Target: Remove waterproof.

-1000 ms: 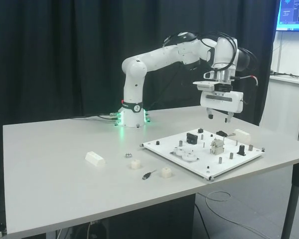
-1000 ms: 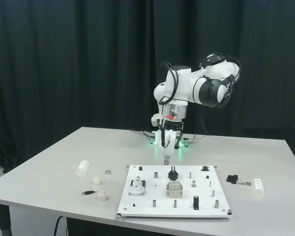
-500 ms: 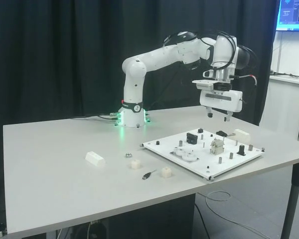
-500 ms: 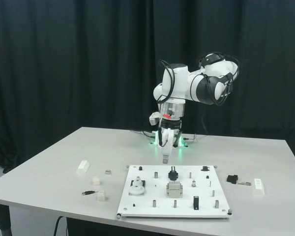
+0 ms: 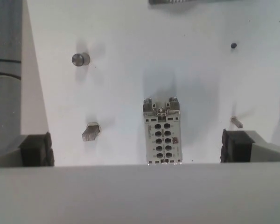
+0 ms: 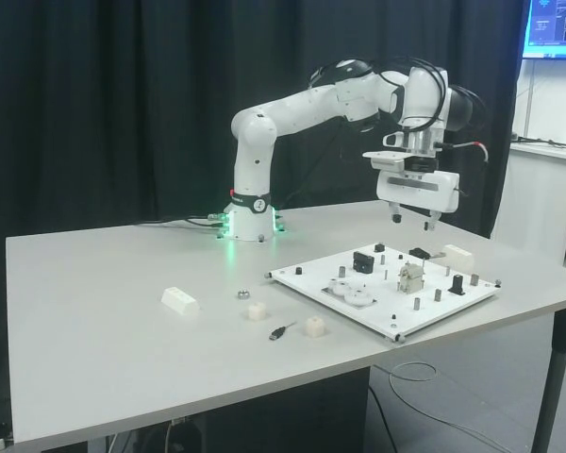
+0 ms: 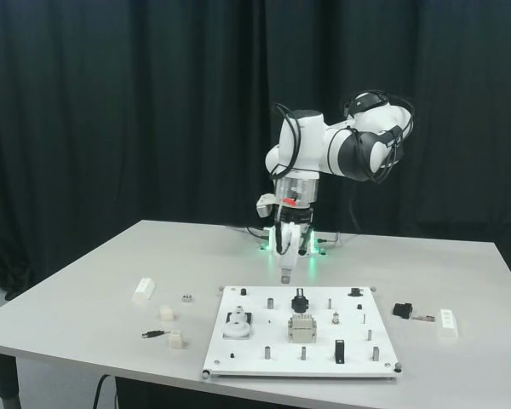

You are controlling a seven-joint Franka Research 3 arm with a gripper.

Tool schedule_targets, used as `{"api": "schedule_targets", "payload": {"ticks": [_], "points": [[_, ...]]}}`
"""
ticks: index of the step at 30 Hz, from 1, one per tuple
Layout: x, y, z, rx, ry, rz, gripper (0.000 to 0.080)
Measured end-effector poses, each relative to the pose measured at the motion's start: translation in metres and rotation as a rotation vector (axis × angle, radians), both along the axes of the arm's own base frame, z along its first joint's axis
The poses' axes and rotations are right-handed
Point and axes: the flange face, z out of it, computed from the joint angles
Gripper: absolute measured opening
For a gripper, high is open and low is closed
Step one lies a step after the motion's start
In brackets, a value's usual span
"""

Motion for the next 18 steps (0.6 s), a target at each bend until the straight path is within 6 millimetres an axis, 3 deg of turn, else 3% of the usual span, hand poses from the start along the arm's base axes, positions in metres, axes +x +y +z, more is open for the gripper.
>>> {"api": "schedule_targets", "payload": {"ticks": [18], "points": [[0.0014, -0.0055, -0.0067, 0.067, 0.006, -0.100, 0.0800]]}}
